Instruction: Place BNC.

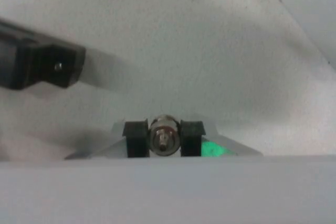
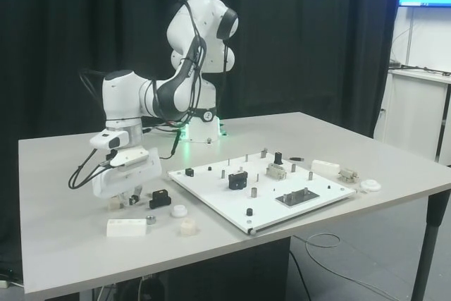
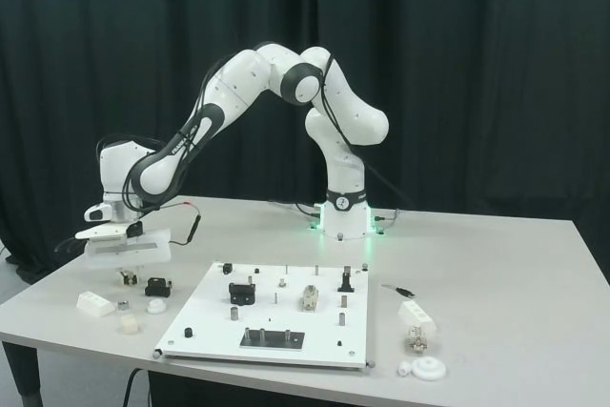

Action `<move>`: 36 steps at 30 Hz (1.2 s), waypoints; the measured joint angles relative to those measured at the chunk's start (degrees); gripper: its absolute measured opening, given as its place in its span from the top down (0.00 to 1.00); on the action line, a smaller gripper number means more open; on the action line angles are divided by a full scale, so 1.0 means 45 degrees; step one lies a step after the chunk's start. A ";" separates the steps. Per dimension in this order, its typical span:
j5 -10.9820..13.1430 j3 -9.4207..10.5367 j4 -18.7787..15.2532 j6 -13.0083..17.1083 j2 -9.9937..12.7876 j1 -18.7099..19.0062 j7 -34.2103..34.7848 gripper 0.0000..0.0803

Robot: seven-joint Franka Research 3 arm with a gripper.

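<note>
In the wrist view a small metal BNC connector [image 1: 164, 138] sits between the two black fingertips, and my gripper [image 1: 164, 139] is shut on it. The connector's end faces the camera. In the room views the gripper [image 2: 127, 199] [image 3: 127, 276] hangs low over the table's left part, just left of the white assembly board [image 2: 296, 206] [image 3: 205, 331]. The connector itself is too small to make out there. Whether it touches the table I cannot tell.
A black part [image 2: 161, 197] [image 3: 157, 286] [image 1: 42, 66] lies on the table right beside the gripper. Near the front edge lie a white block [image 2: 127, 227] [image 3: 95, 303], a white round piece [image 2: 179, 211] and a small metal ring [image 2: 150, 218]. The board carries several pegs and fixtures.
</note>
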 joint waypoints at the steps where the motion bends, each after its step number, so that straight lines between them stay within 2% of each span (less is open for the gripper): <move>1: 0.0057 0.0005 0.0031 -0.0016 0.0013 0.0000 -0.0014 0.84; 11: 0.0149 0.0012 0.0196 -0.0183 0.0042 0.0002 -0.0446 0.84; 12: 0.0149 0.0012 0.0203 -0.0187 0.0042 0.0003 -0.0457 0.68; 13: 0.0149 0.0012 0.0209 -0.0192 0.0042 0.0004 -0.0465 0.68; 14: 0.0149 0.0012 0.0217 -0.0196 0.0042 0.0004 -0.0472 0.28; 19: 0.0149 0.0003 0.0299 -0.0263 0.0043 0.0004 -0.0476 0.28; 20: 0.0149 -0.0006 0.0330 -0.0301 0.0042 0.0004 -0.0476 0.07; 25: 0.0149 -0.0128 0.0543 -0.0619 0.0038 0.0004 -0.0474 0.07; 26: 0.0149 -0.0166 0.0597 -0.0719 0.0036 0.0004 -0.0468 0.02; 36: 0.0149 -0.0540 0.0997 -0.1520 0.0033 0.0004 -0.0157 0.00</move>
